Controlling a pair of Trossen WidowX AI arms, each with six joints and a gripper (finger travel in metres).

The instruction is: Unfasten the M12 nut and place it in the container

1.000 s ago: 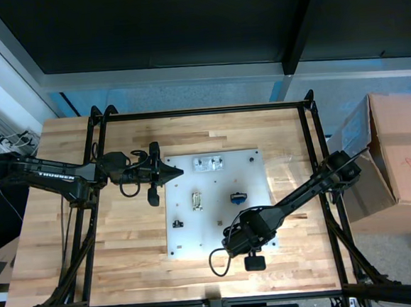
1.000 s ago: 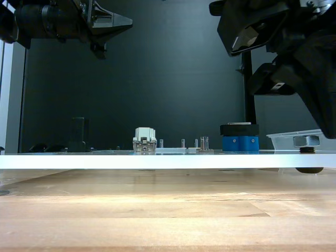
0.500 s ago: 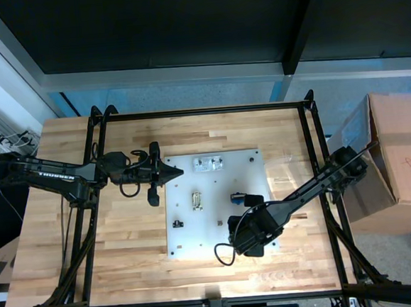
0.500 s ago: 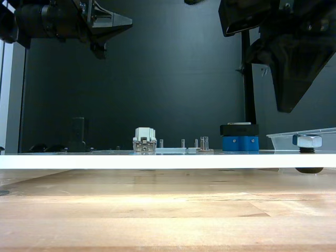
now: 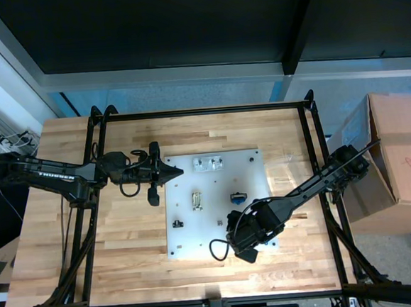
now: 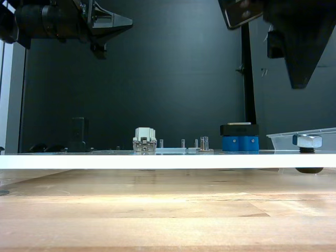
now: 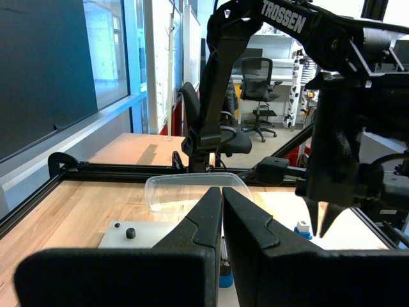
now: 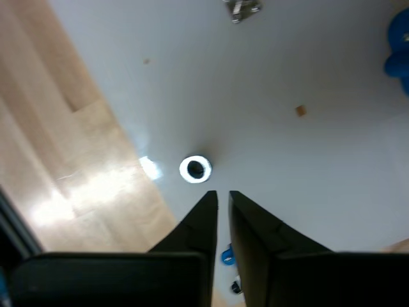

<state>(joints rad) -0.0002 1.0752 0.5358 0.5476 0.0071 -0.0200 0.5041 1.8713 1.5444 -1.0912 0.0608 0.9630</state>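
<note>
The silver M12 nut point(image 6: 307, 140) sits on its stud point(image 6: 307, 150) at the near right edge of the white board point(image 6: 157, 160), free of any grip. The right wrist view looks straight down on the nut point(image 8: 195, 169). My right gripper point(image 6: 301, 83) hangs above it, pointing down, fingers slightly open with nothing between them point(image 8: 222, 193). In the high view the right gripper point(image 5: 250, 229) hides the nut. The clear container point(image 6: 299, 134) stands behind the stud. My left gripper point(image 5: 178, 172) hovers high off the board's left edge, shut point(image 7: 222, 190).
A blue-and-black block point(image 5: 238, 198) and a white connector point(image 5: 196, 201) stand mid-board. Thin silver posts point(image 6: 203, 142) rise between them. A cardboard box point(image 5: 398, 160) sits beyond the table's right edge. A black frame rail point(image 5: 202, 112) borders the table.
My right gripper has lifted from around the nut to well above it. The nut stays on its stud, now in plain sight. The left arm has not moved.
</note>
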